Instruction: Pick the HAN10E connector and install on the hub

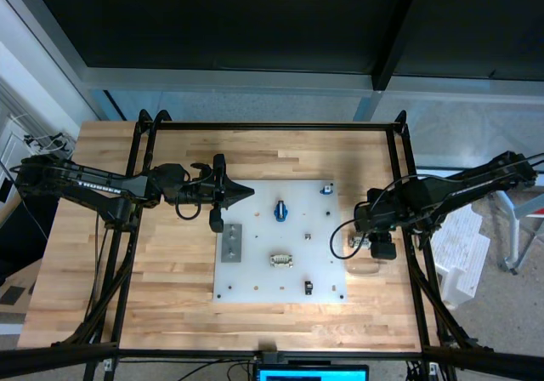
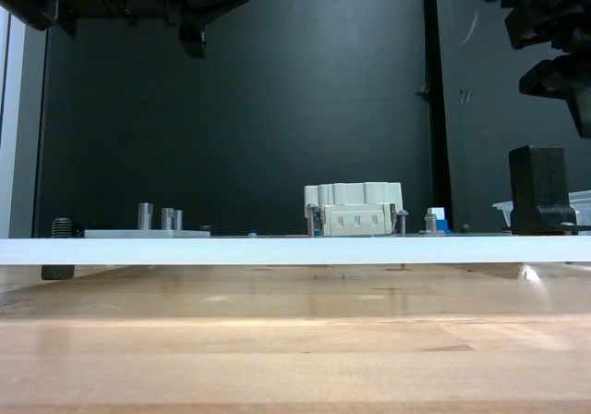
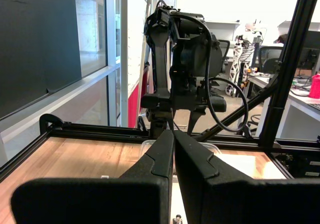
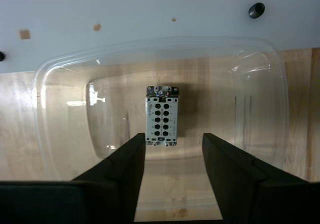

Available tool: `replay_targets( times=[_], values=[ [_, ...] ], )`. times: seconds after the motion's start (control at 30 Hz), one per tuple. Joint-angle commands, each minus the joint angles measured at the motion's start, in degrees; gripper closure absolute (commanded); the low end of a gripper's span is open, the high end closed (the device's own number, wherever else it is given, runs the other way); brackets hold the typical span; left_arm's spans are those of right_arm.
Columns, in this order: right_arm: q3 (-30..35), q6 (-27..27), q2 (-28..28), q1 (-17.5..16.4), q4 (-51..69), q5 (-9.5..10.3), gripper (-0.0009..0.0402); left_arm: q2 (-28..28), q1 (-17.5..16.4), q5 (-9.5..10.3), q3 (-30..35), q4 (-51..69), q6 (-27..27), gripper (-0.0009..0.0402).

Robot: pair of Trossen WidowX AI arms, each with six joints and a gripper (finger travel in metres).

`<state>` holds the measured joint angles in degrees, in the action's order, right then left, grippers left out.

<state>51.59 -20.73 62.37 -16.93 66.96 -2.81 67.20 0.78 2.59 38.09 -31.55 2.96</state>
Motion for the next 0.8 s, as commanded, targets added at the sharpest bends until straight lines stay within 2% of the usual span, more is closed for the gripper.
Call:
replay_targets(
  times=[0.03, 0.4, 0.73, 0.8],
  values=[
    [0.0, 0.0, 1.4, -0.1, -0.1, -0.68, 0.0199, 0.0, 0.0, -0.02, 0.0, 0.0, 0.0, 0.0392],
    [-1.2, -0.9, 2.3, -2.1, -0.7, -0.79, 0.0124, 0.0, 0.0, 0.0, 0.0, 0.0, 0.0, 0.0392],
    [-4.8, -0.9, 5.5, -3.3, -4.0, -0.98, 0.0105, 0.0, 0.0, -0.02, 0.0, 0.0, 0.0, 0.0392],
    [-5.4, -1.0, 6.3, -3.5, -4.5, -2.05, 0.0105, 0.0, 0.0, -0.02, 0.0, 0.0, 0.0, 0.0392]
  ],
)
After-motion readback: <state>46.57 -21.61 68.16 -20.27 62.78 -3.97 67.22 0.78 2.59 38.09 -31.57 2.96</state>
